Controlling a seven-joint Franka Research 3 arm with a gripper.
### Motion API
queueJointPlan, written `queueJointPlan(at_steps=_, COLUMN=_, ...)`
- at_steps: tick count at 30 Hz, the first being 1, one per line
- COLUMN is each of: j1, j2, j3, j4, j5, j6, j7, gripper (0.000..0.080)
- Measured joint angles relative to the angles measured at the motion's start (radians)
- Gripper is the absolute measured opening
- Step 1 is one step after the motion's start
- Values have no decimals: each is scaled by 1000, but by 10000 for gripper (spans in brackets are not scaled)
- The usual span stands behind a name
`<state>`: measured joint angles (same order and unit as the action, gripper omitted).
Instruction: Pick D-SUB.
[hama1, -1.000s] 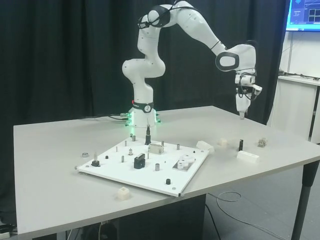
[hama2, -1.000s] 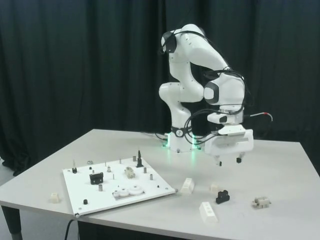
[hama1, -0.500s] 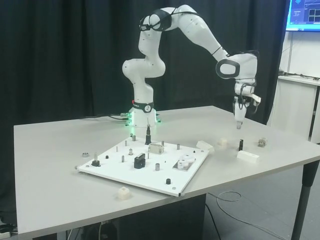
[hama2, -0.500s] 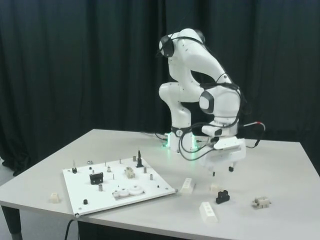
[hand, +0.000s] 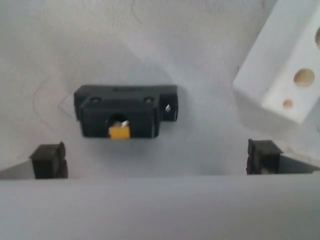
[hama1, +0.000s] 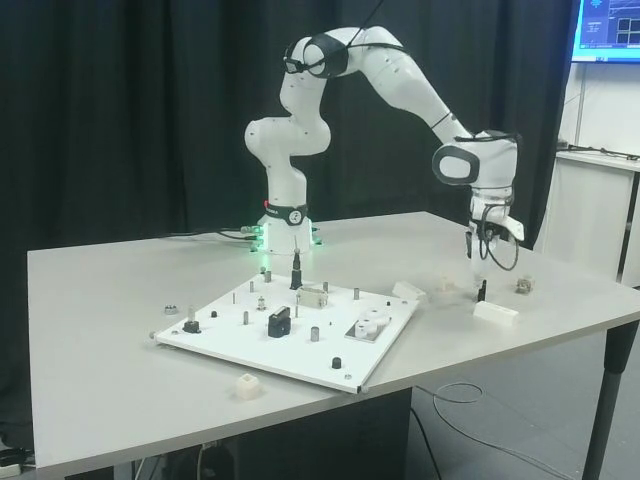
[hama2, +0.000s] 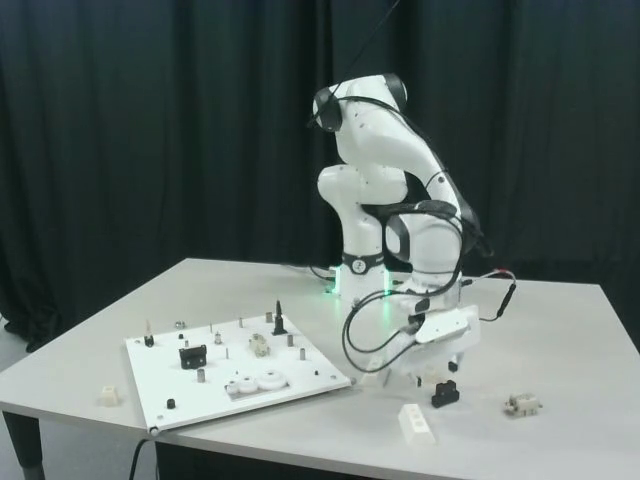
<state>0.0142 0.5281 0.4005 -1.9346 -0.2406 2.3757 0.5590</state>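
D-SUB (hand: 125, 111), a small black part, is lying on the grey tabletop (hand: 150, 40) while the jaws are hanging wide apart just above it.

The white arm (hama1: 400, 85) reaches forward and bends steeply down at the elbow, wrist vertical. The gripper (hand: 155, 157) points straight down, close above the table surface. Both black fingertips (hand: 49, 161) stand wide apart, jaws spread, with nothing gripped between them.
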Motion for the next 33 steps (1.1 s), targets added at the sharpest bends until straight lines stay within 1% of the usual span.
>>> queueJointPlan(at_steps=4, j1=42, j2=22, j3=-51, j4=27, j5=64, j6=-1, j7=-56, gripper=800)
queueJointPlan(at_steps=10, j1=145, j2=31, j3=-155, j4=55, j5=170, j6=-18, j7=-121, gripper=800)
queueJointPlan(at_steps=13, j1=203, j2=31, j3=-208, j4=65, j5=209, j6=-33, j7=-132, gripper=800)
queueJointPlan(at_steps=15, j1=238, j2=32, j3=-238, j4=72, j5=227, j6=-47, j7=-132, gripper=800)
queueJointPlan(at_steps=19, j1=297, j2=32, j3=-284, j4=85, j5=246, j6=-72, j7=-132, gripper=800)
queueJointPlan(at_steps=23, j1=337, j2=32, j3=-313, j4=92, j5=249, j6=-81, j7=-130, gripper=800)
queueJointPlan(at_steps=27, j1=361, j2=33, j3=-331, j4=93, j5=249, j6=-83, j7=-121, gripper=800)
queueJointPlan(at_steps=33, j1=371, j2=41, j3=-343, j4=95, j5=249, j6=-82, j7=-113, gripper=800)
